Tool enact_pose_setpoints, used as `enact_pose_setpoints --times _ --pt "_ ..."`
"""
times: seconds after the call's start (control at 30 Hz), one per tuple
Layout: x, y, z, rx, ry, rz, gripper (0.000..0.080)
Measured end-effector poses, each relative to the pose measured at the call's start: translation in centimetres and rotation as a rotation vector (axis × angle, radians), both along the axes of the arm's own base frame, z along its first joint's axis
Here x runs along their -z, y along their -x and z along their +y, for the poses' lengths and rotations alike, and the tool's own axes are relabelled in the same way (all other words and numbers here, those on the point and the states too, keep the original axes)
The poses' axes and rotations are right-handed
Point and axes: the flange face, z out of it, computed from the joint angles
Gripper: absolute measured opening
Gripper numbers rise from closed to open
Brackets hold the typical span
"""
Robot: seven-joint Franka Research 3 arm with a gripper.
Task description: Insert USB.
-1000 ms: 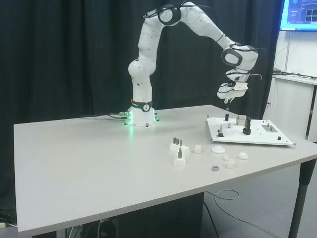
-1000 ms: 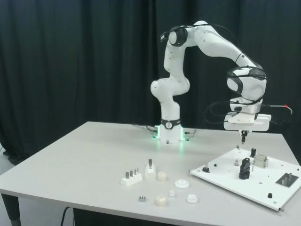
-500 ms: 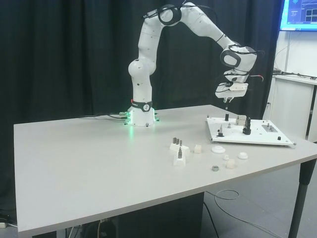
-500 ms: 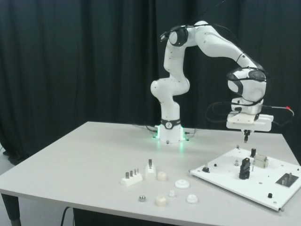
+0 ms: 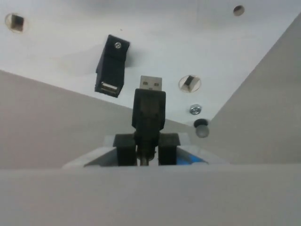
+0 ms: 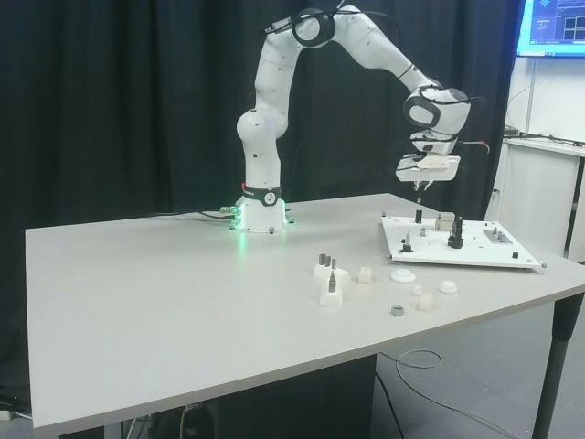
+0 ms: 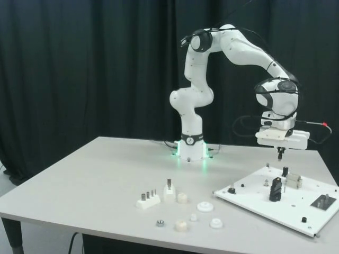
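Moved: since the earlier frames we see the tool (image 6: 419, 187) drift a little toward the arm's base and slightly higher above the white board (image 6: 475, 252).
USB plug: we see the black USB plug (image 5: 149, 107) clamped between the tool's two black fingers (image 5: 124, 148), its metal tip pointing down toward the board, in the air and touching nothing else.
Tool: narrow, closed on the plug body; in the second room view the tool (image 7: 280, 154) hangs above the board's far edge.
Socket: the black socket block (image 5: 112, 66) stands on the board just beside the plug's tip in the wrist view, apart from it; its opening faces the camera.
Around: on the board we note a washer (image 5: 195, 109), a small black knob (image 5: 201, 127) near the corner, and a taller black fixture (image 7: 275, 189).
Further out: white parts and a nut (image 7: 159, 223) lie on the grey surface (image 6: 164, 283), well apart from the board.
Hard to tell: the plug's cable end is hidden behind the tool's body; from the room views we cannot make out the plug clearly.
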Motion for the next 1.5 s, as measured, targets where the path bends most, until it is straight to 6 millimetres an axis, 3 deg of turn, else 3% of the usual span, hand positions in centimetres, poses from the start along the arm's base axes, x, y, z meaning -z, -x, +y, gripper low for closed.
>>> enact_pose_setpoints --times 0.8,1.5 --pt "1.2 1.6 0.8 0.109 -0.033 0.0 0.0094" --pt "3.5 2.5 1.1 0.176 -0.041 0.047 0.0094"
